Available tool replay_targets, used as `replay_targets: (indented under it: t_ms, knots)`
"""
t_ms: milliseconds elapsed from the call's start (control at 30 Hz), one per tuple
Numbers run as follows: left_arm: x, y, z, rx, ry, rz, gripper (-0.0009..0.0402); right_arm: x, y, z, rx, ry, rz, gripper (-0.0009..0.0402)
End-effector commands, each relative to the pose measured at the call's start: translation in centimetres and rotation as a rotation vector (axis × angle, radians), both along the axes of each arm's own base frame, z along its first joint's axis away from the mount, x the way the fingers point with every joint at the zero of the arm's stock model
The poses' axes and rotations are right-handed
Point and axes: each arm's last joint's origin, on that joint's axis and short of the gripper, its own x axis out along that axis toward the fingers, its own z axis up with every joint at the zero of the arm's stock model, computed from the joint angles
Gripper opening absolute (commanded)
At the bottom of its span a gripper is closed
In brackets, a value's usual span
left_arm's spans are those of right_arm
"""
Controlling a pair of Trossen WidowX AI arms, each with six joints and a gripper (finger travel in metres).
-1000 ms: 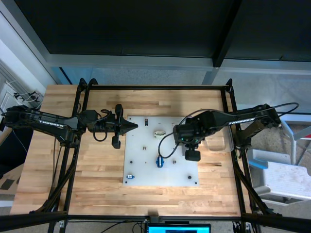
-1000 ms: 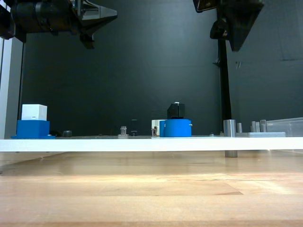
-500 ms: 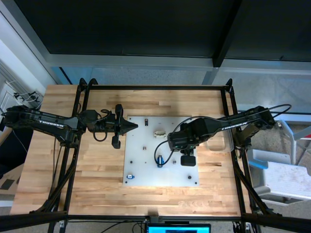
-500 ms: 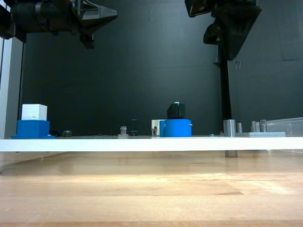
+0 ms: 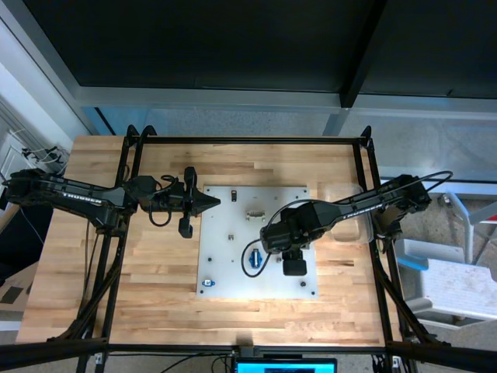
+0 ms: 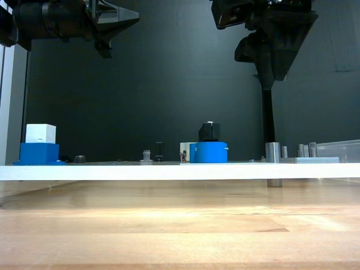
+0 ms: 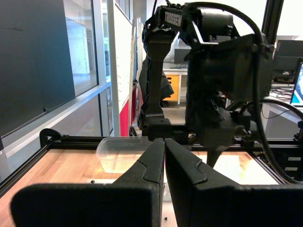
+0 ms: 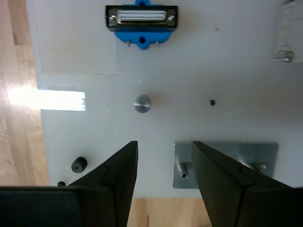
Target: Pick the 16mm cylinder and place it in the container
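Right gripper (image 8: 164, 147) hangs high over the white board (image 5: 233, 273), fingers spread wide w/ nothing btwn them. Its wrist cam alone shows the 16mm cylinder (image 8: 142, 103) end-on: upright on the board, just ahead of the fingertips, near the grey block (image 8: 225, 163). In high view the arm covers it. Container (image 5: 351, 229) sits by board's right edge, well apart. Left gripper (image 7: 164, 142) is raised at board's left edge, fingers pressed together, empty.

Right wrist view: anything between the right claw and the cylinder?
Nothing visible: the open right claw hovers above the board with the cylinder bare ahead. The shut left claw hangs by the board's left edge.
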Motion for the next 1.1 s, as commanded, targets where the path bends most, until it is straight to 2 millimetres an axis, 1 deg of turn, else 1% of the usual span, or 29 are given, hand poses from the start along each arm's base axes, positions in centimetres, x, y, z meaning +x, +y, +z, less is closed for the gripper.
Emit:
replay_targets:
  t_ms: [33,367,767,1100]
  knots:
    - [0.0,0.0,0.0,0.000,0.000,0.000,0.0000,0.4,0.2,-0.5,-0.018,-0.001,-0.003,0.0170]
    - [0.0,0.0,0.0,0.000,0.000,0.000,0.0000,1.2,0.9,-2.1,-0.017,-0.015,-0.001,0.0178]
    - [0.0,0.0,0.0,0.000,0.000,0.000,0.0000,1.0,1.2,-4.2,-0.013,-0.017,-0.003,0.0178]
    - [0.0,0.0,0.0,0.000,0.000,0.000,0.0000,1.8,1.7,-5.8,-0.019,-0.004,0.013,0.0178]
